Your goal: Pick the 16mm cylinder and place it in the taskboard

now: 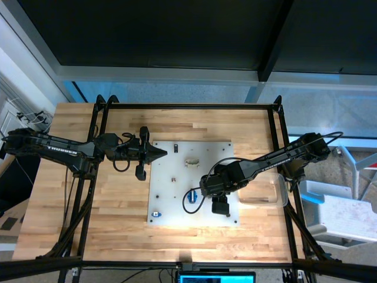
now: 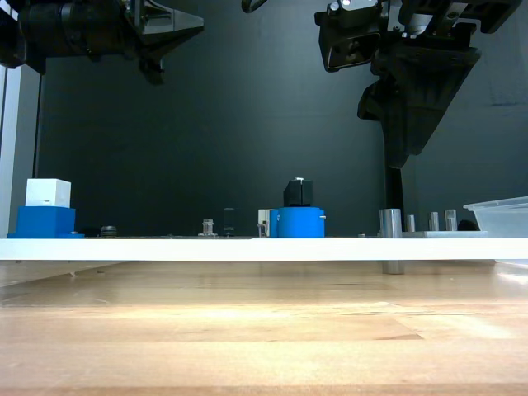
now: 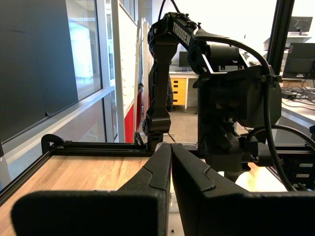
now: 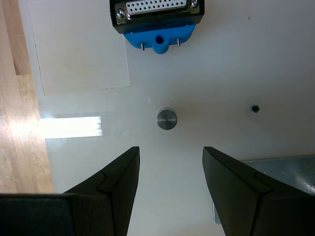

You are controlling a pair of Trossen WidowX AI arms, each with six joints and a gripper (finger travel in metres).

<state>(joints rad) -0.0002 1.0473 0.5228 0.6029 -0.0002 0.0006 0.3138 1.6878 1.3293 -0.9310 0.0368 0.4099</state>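
Left gripper point(image 1: 160, 152): fingers pressed together, holding nothing; it hangs raised above the far-left corner of the taskboard point(image 1: 177, 203).
Right gripper point(image 4: 171, 149): fingers spread, pointing down over the right half of the board.
16mm cylinder point(image 4: 167, 119): stands upright on the white plate, directly below the gap between the right fingers, not gripped. In the low view its lower end shows under the plate.
Blue connector point(image 4: 158, 37): near the cylinder, apart from it.
Clear bin point(image 1: 265, 200): on the table, just beside the board's right edge.
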